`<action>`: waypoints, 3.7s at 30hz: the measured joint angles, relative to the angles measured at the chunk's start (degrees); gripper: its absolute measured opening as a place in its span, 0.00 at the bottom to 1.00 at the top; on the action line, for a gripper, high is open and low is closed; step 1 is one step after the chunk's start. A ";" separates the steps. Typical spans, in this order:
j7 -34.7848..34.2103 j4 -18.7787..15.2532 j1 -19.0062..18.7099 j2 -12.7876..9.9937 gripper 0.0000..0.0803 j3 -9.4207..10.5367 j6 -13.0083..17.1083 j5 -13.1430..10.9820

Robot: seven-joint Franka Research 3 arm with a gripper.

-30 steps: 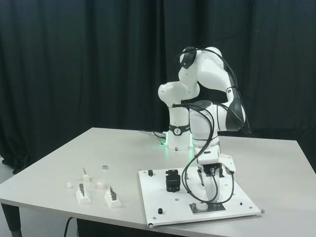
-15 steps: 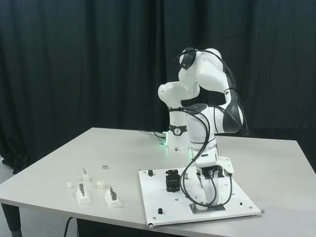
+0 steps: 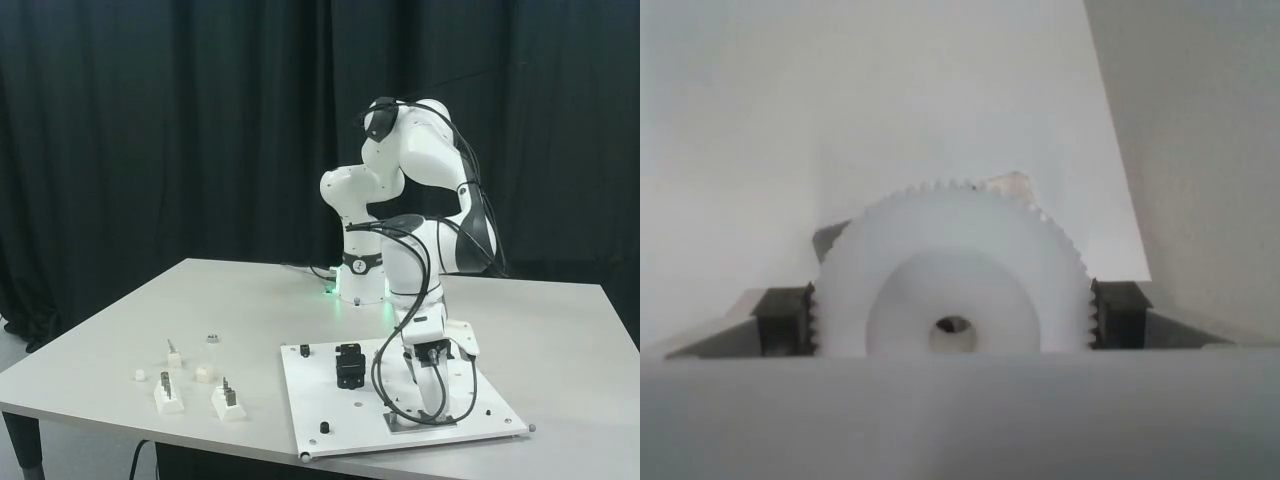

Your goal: Insert large gear.

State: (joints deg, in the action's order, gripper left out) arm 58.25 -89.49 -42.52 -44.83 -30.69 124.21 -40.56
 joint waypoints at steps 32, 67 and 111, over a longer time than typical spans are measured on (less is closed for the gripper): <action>-0.09 -0.45 -0.12 0.00 0.74 -0.18 0.21 0.47; -0.09 -0.64 -0.44 -0.04 0.74 -0.37 0.58 0.51; -6.36 -0.40 -2.03 2.62 0.99 -0.68 -1.87 3.81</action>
State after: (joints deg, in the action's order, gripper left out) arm 51.89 -89.89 -44.55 -42.21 -31.36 122.34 -36.75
